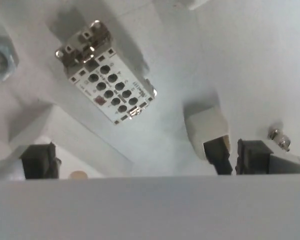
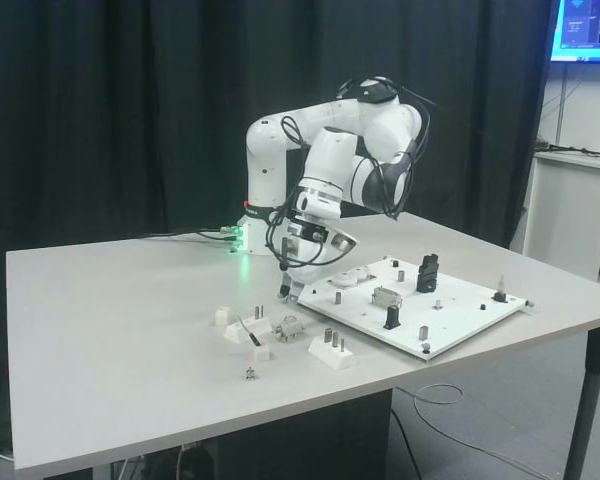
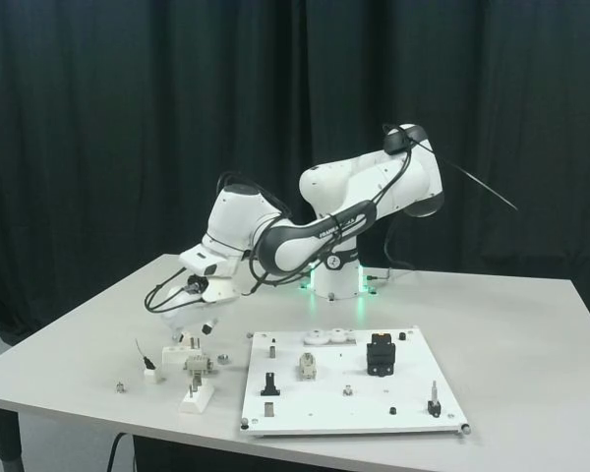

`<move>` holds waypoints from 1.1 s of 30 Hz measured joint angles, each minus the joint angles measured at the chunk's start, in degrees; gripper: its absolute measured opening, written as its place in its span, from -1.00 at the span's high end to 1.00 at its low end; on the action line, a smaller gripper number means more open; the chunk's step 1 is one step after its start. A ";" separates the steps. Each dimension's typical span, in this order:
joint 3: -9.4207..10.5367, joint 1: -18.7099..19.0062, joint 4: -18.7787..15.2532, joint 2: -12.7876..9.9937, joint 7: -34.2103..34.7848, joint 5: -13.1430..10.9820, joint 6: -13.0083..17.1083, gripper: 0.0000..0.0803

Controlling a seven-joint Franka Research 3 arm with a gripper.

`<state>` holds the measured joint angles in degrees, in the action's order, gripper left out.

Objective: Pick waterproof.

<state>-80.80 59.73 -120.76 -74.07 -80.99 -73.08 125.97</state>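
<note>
**Pose.** My white arm (image 2: 325, 130) reaches from its base down to the grey worktop (image 2: 110, 300), elbow high and wrist bent steeply downward. My tool (image 2: 288, 292) hangs low over the worktop, just off the near corner of the flat white square board (image 2: 460, 315) on the side away from its black parts. It holds nothing. I cannot tell whether it stands wide or narrow.

**Task's thing.** The grey rectangular multi-pin connector with a metal clamp (image 1: 106, 75) lies on the worktop just beside the white board's edge. It is near my tool and apart from it.

**Views compared.**
- The wrist view alone shows the connector's face: two rows of round black sockets, and the metal clamp at one end.
- The first room view shows the connector (image 2: 290, 328) only as a small block. It sits among small white blocks (image 2: 332, 350) in front of the board.
- The second room view shows my tool (image 3: 182, 337) from the other side. The connector (image 3: 199, 366) lies between it and the board (image 3: 413, 393).
- Only the room views show the green light at my base (image 3: 305, 285).
</note>
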 joint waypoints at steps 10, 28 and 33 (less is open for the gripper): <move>0.93 0.03 0.04 0.00 -5.55 0.00 0.81 -0.99; 2.71 0.05 0.17 0.00 -13.52 -0.04 2.40 -0.99; 3.44 0.02 0.17 -0.03 -15.50 -0.10 3.27 -0.99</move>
<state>-77.36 59.75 -120.59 -74.10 -96.49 -73.18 129.24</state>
